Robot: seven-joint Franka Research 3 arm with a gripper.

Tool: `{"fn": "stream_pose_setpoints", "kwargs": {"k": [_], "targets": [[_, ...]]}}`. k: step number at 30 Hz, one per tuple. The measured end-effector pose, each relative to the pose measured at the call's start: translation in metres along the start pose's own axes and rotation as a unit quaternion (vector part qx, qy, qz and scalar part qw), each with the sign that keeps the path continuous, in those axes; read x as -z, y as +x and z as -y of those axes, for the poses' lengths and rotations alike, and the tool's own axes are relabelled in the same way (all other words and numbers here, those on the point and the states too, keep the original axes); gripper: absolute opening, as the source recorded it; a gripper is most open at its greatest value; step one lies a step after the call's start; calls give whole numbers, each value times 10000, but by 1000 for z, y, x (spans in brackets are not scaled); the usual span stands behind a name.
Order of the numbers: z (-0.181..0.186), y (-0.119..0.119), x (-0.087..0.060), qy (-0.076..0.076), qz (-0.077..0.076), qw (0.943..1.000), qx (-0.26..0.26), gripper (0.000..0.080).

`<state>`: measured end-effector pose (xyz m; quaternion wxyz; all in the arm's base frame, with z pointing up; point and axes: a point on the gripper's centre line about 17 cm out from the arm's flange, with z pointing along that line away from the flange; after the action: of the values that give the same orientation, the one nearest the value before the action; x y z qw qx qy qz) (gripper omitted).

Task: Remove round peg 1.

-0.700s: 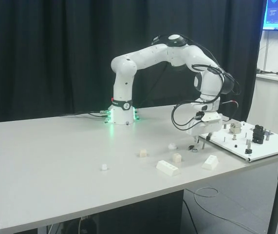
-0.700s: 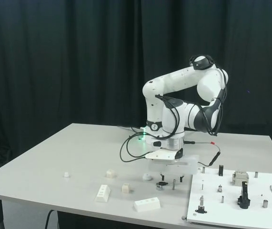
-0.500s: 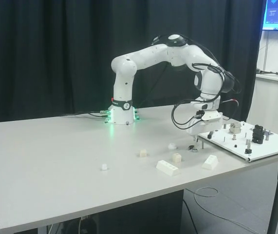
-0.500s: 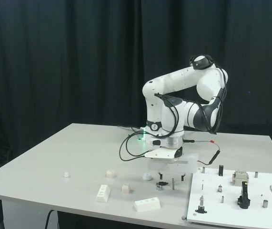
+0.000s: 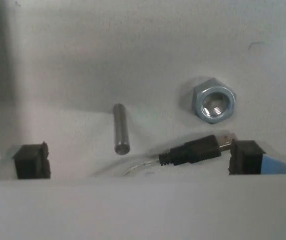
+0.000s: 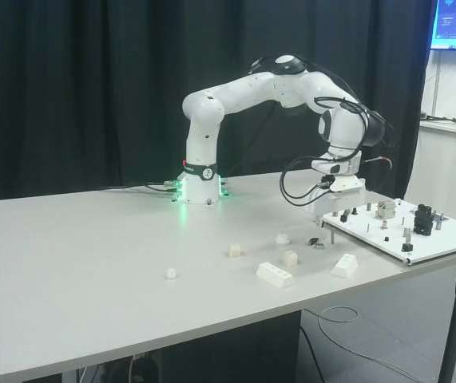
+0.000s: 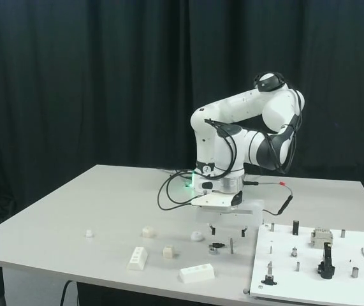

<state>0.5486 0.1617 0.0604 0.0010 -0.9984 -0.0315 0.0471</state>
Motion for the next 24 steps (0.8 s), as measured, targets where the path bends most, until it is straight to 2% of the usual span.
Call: {"fn": "stream_pose_setpoints", "kwargs": {"k": [24], "targets": [[7, 3, 6, 24, -4, 10000, 65, 800]]}}
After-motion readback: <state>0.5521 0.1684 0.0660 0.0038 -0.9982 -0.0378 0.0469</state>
